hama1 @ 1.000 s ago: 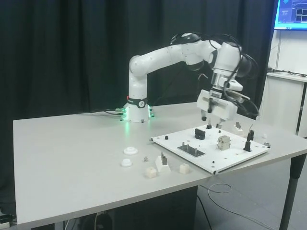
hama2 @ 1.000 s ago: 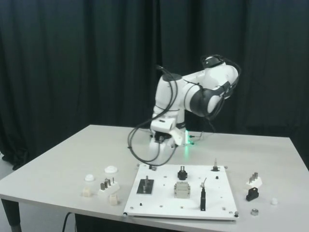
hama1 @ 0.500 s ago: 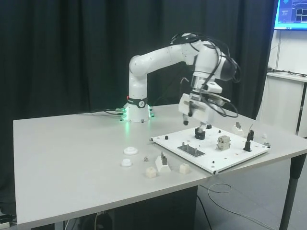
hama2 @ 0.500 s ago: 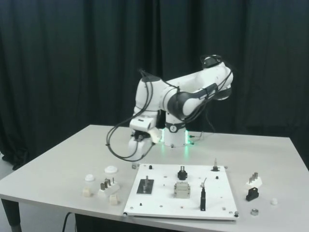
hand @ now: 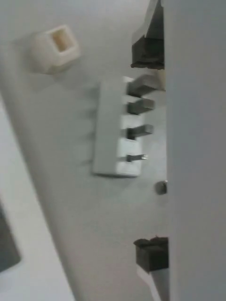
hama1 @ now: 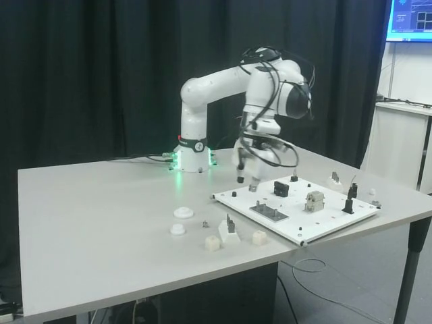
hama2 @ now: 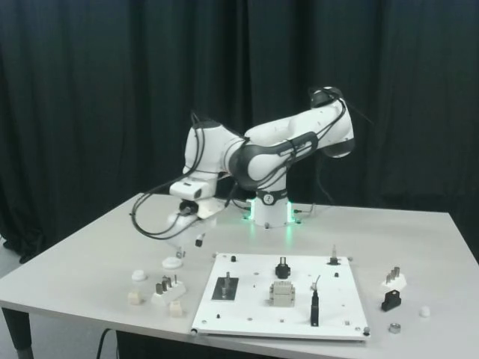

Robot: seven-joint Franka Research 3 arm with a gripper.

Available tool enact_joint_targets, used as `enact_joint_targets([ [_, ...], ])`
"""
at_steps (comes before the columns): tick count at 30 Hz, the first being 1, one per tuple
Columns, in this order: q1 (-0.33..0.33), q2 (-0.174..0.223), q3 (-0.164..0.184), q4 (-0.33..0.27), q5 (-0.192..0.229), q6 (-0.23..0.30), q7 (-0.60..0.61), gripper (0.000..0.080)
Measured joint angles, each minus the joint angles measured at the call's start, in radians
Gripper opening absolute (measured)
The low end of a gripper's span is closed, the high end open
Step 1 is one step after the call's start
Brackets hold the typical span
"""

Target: Pick BNC.

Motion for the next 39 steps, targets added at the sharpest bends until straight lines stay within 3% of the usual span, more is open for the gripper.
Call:
enact_joint_targets([
  [18,-0.077,-0.014,0.006,-0.06,0.056,0.014,0.014,0.08],
  [31,-0.11,-0.028,0.056,-0.09,0.11,0.079,0.012,0.08],
  [39,-0.115,-0.042,0.081,-0.111,0.14,0.089,0.012,0.08],
])
